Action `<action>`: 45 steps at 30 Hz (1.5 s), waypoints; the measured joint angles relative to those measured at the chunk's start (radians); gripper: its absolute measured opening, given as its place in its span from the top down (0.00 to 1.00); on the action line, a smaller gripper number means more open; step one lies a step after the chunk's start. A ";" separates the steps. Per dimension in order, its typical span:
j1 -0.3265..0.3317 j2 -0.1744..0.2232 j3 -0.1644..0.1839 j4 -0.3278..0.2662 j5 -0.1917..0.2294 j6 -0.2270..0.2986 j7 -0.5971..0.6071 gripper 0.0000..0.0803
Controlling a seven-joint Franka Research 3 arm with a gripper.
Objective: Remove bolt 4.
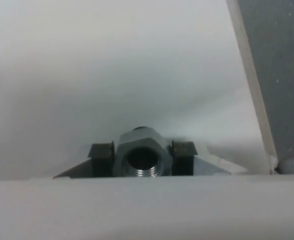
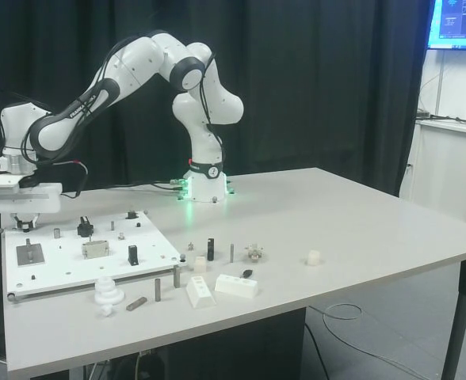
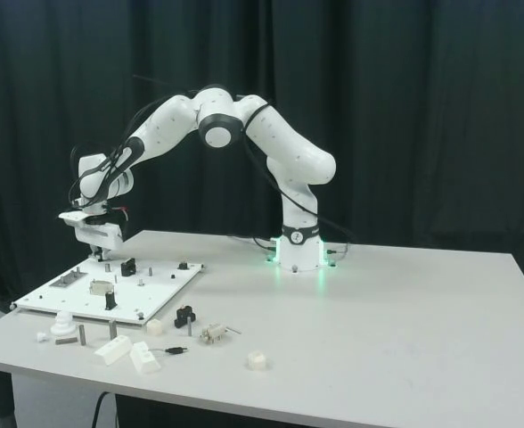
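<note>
Steel shows closest to us in the wrist view: a hex piece (image 1: 143, 156) with a threaded bore sits between the two black pads (image 1: 101, 157) of our claw (image 1: 143, 159), which is pinching it from both sides. We take this for bolt 4, or the part threaded on it, though we cannot be sure of the number from here. We judge the flat sides are gripped so that a turn of the wrist carries over without slipping.

Under it lies the white board (image 2: 150, 257), and in the room views our claw (image 2: 23, 215) hangs at the board's far corner, the one farthest from the arm's base. The wrist points straight down, likely so the pull runs along the thread's axis. We cannot tell whether the piece is lifted free or sits in its hole.

Farther along the board stand other small fixtures and pegs, each apart from its neighbours, which leaves room for the pads to come down beside one.

Beyond the board's edge, loose parts lie scattered on the grey bench (image 2: 360, 214): white blocks (image 2: 223, 286), a white stepped knob (image 2: 106, 294), a small cube (image 2: 315, 256). Our removed piece would probably join them there.

Farthest off, the arm's base (image 2: 204, 184) is bolted near the back edge.
</note>
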 joint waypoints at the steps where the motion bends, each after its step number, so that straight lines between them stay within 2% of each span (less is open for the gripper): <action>1: 0.000 0.000 0.000 0.000 0.000 0.000 -0.012 0.70; 45: -0.002 0.008 0.000 0.015 -0.023 -0.011 -0.513 0.70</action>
